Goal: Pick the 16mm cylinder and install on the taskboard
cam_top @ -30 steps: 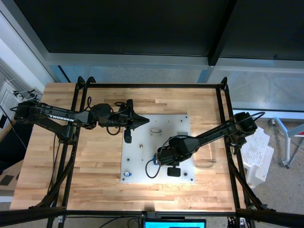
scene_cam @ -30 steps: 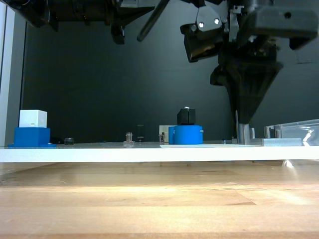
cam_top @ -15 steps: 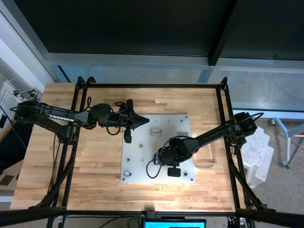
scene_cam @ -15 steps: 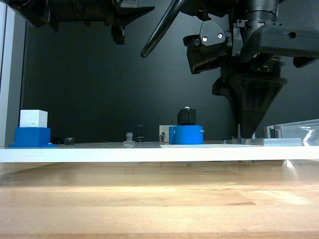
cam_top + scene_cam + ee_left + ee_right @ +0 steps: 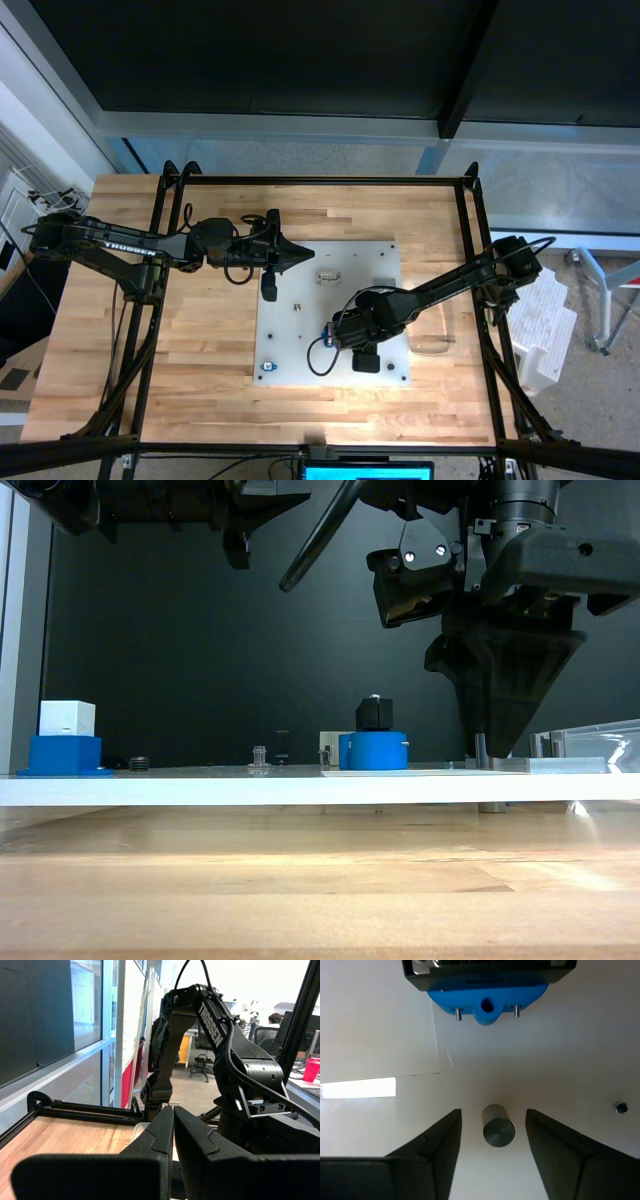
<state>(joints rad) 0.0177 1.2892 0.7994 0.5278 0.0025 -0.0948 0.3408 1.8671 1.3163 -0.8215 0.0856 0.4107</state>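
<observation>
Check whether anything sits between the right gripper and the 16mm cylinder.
Nothing visible does. The 16mm cylinder stands on the taskboard in the gap of the open right gripper, touching neither finger. The left gripper, shut, hangs over the taskboard's far edge.

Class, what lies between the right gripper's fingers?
Right wrist view: the 16mm cylinder stands on the taskboard between the open right gripper's fingers, touching neither. The left gripper hangs shut near the board's far-left corner.

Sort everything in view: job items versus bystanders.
Job: cylinder, upright on the taskboard; right gripper, open astride it.
Bystanders: left gripper, shut, above the taskboard's far side; blue connector; clear tray; blue-and-white block.
</observation>
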